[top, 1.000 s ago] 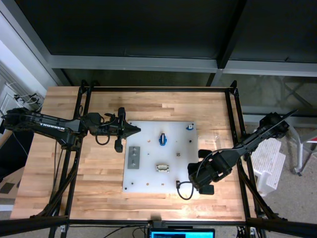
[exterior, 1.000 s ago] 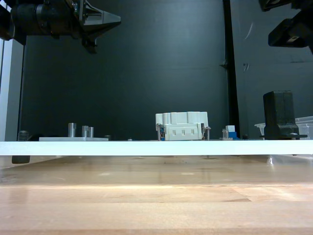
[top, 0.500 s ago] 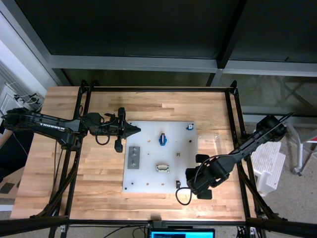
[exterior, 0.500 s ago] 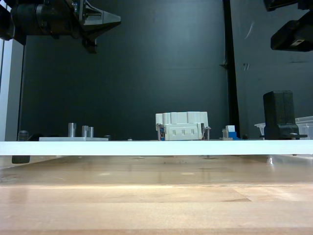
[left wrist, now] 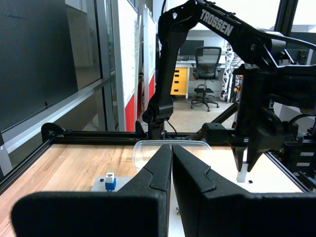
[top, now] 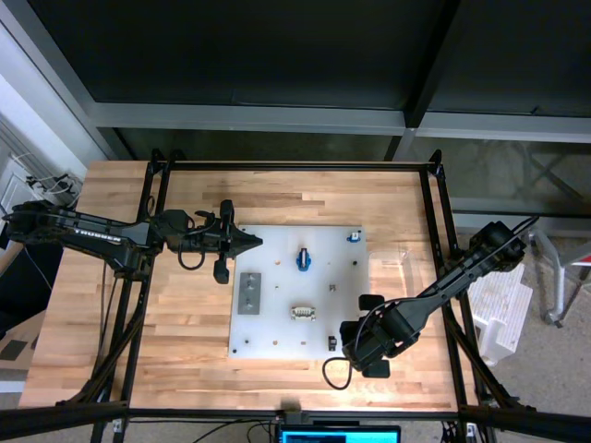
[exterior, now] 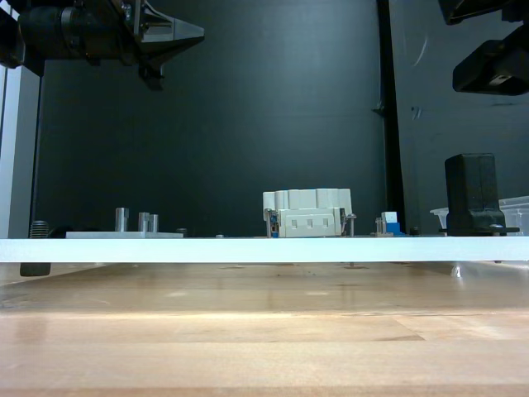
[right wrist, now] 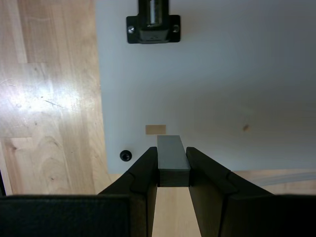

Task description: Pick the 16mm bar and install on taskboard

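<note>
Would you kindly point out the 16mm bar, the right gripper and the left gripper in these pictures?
16mm bar point(right wrist: 173, 154), right wrist view: its grey upper face.
right gripper point(right wrist: 171, 149), right wrist view: midway between fingertips point(right wrist: 148, 159) clamping the bar, over the taskboard point(right wrist: 222, 74) edge.
left gripper point(left wrist: 172, 148), left wrist view: between shut fingertips point(left wrist: 159, 165), raised.
</note>
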